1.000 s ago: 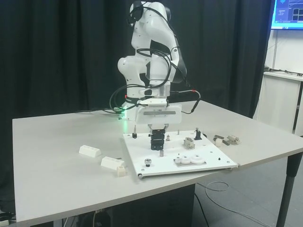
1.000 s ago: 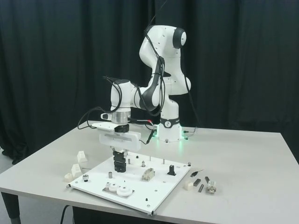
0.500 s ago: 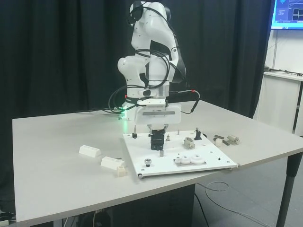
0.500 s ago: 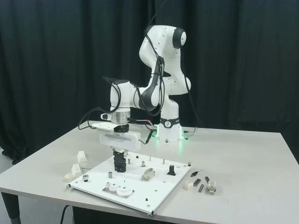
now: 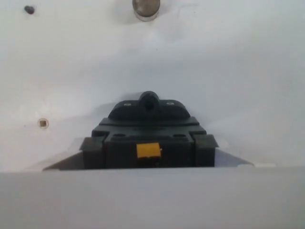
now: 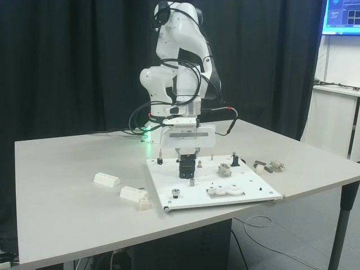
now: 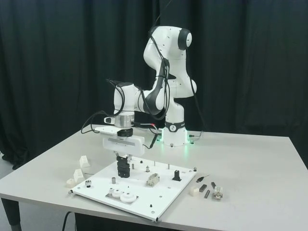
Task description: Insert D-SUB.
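Pincer state first: in the wrist view the black connector block [image 5: 148, 143] fills the middle, sitting on the white board [image 5: 228, 71], but the fingers themselves are not shown, so I cannot tell whether they are spread or pinching; a metal stud [image 5: 146, 7] lies further off on the board. In the first room view the pincer [image 6: 187, 167] sits low over the board [image 6: 163, 185] exactly as it did half a second and a second ago, which suggests the D-SUB [image 6: 187, 169] is being seated or pressed, not carried. A peg [image 6: 192, 181] stands just beside it and the white gears [image 6: 228, 190] near the board's front edge, so sideways room is tight. The second room view agrees: the pincer [image 7: 123, 169] is unmoved, with open desk [image 7: 260, 168] well apart on the far side.
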`<move>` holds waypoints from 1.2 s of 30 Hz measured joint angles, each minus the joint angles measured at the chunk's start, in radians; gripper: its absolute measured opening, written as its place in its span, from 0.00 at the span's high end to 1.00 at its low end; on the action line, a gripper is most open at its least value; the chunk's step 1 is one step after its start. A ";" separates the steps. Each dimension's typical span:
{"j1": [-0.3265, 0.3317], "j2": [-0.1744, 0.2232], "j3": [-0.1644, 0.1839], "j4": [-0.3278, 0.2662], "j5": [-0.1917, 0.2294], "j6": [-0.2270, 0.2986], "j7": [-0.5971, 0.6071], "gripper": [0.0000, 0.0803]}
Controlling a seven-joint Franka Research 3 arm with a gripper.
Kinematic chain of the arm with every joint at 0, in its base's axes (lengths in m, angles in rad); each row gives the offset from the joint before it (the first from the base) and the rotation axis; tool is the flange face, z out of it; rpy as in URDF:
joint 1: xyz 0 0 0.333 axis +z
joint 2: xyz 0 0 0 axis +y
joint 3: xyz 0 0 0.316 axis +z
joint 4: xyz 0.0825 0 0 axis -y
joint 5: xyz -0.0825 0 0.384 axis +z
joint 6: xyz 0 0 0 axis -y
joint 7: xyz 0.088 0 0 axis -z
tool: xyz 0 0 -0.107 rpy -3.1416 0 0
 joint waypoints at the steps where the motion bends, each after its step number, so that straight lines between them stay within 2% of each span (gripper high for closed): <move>1: 0.000 0.000 0.001 -0.001 0.001 0.005 0.000 0.52; 10: 0.002 0.000 0.004 -0.015 0.001 0.043 0.000 0.52; 36: 0.002 -0.005 0.003 -0.020 0.001 0.037 0.000 0.52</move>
